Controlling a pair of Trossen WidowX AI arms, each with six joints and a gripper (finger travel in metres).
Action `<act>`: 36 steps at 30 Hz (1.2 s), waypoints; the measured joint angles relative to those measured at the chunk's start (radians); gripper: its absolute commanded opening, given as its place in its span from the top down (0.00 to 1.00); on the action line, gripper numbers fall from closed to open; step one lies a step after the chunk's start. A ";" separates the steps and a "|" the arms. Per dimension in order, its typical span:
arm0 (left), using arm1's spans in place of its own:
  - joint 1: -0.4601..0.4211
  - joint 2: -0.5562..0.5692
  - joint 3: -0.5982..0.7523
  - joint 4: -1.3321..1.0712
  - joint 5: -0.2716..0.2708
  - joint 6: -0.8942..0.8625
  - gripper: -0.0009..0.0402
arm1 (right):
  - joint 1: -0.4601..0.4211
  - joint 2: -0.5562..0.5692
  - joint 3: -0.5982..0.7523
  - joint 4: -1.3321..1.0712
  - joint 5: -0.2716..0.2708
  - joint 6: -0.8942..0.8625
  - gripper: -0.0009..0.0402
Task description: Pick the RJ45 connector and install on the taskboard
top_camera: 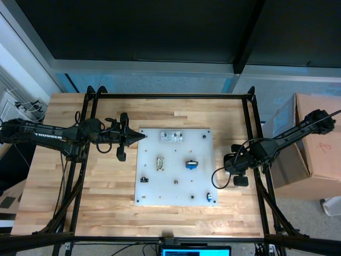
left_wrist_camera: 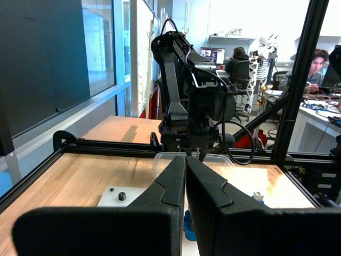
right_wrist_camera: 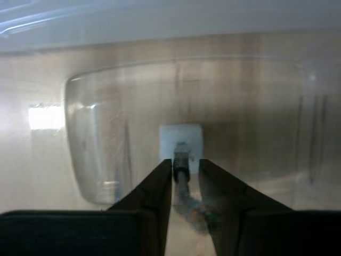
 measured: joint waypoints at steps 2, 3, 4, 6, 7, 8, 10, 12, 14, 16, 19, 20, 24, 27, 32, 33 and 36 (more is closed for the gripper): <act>0.000 0.000 0.000 0.000 0.000 0.000 0.98 | 0.000 0.000 -0.001 -0.001 0.000 0.004 0.97; 0.000 0.000 0.000 0.000 0.000 0.000 0.98 | 0.000 0.000 -0.001 -0.004 0.000 0.005 0.99; 0.000 0.000 0.000 0.000 0.000 0.000 0.98 | 0.001 0.000 -0.001 -0.005 0.000 0.005 0.98; 0.000 0.000 0.000 0.000 0.000 0.000 0.98 | 0.001 0.000 -0.001 -0.009 0.000 0.007 0.96; 0.000 0.000 0.000 0.000 0.000 0.000 0.98 | 0.001 0.000 -0.001 -0.010 0.000 0.009 0.97; 0.000 0.000 0.000 0.000 0.000 0.000 0.98 | 0.001 0.000 -0.001 -0.010 0.000 0.012 0.97; 0.000 0.000 0.000 0.000 0.000 0.000 0.98 | 0.001 0.000 -0.001 -0.010 0.000 0.012 0.98; 0.000 0.000 0.000 0.000 0.000 0.000 0.98 | 0.001 0.000 -0.001 -0.011 0.000 0.012 0.97; 0.000 0.000 0.000 0.000 0.000 0.000 0.98 | 0.001 0.000 0.004 -0.014 0.000 0.012 0.98; 0.000 0.000 0.000 0.000 0.000 0.000 0.98 | 0.002 0.000 0.010 -0.014 -0.001 0.012 0.98; 0.000 0.000 0.000 0.000 0.000 0.000 0.98 | 0.003 -0.001 0.026 -0.027 -0.006 0.012 0.98; 0.000 0.000 0.000 0.000 0.000 0.000 0.98 | 0.003 -0.003 0.034 -0.035 -0.009 0.012 0.98; 0.000 0.000 0.000 0.000 0.000 0.000 0.98 | 0.003 -0.003 0.084 -0.090 -0.009 -0.003 0.98; 0.000 0.000 0.000 0.000 0.000 0.000 0.98 | 0.003 -0.003 0.129 -0.126 -0.009 -0.021 0.98; 0.000 0.000 0.000 0.000 0.000 0.000 0.98 | 0.003 -0.003 0.219 -0.190 -0.012 -0.033 0.98; 0.000 0.000 0.000 0.000 0.000 0.000 0.98 | 0.004 -0.003 0.240 -0.204 -0.019 -0.035 0.98; 0.000 0.000 0.000 0.000 0.000 0.000 0.98 | 0.004 -0.003 0.299 -0.229 -0.027 -0.038 0.98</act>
